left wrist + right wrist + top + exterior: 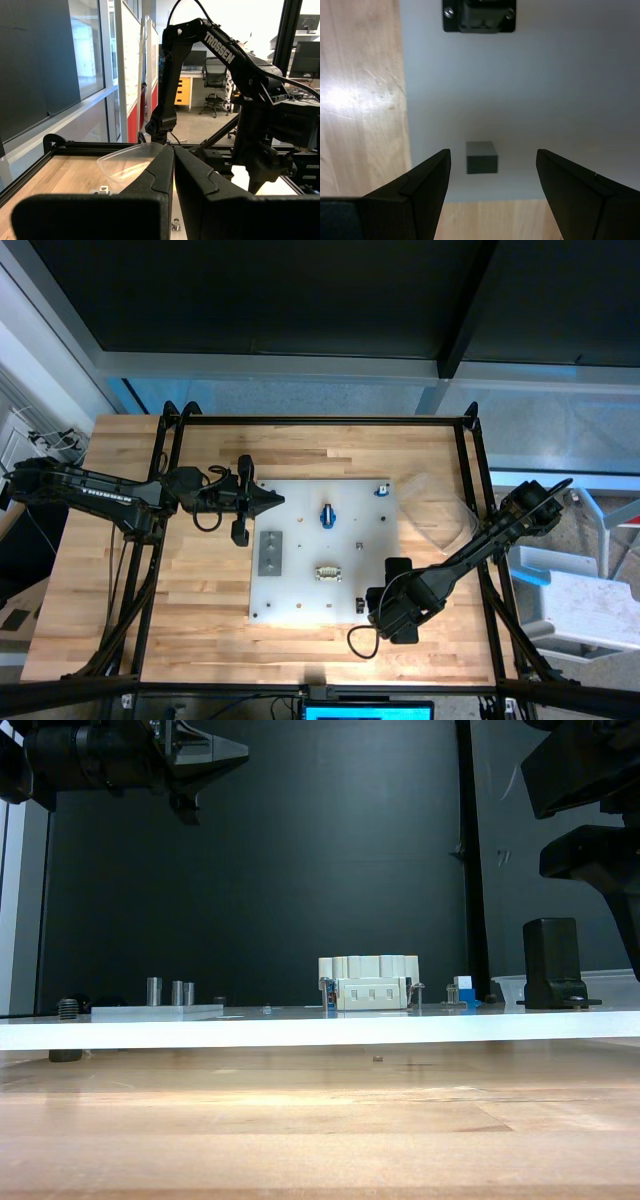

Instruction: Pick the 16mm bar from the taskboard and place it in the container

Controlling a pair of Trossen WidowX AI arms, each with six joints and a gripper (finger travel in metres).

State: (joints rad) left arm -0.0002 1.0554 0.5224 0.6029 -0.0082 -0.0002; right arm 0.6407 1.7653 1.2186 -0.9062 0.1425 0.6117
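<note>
Grey square peg (481, 157), likely the 16mm bar, sits on the flat white taskboard (300, 525) beneath the spread right tool (493, 151): descend centred. Left tool (276, 498), pressed together, hovers far-left; clear plastic container (437, 508) lies just right.

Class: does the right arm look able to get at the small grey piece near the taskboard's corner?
Likely yes: the right gripper hangs open directly above the grey piece, nothing between. The left gripper, shut, hovers at the left edge of the taskboard.
</note>
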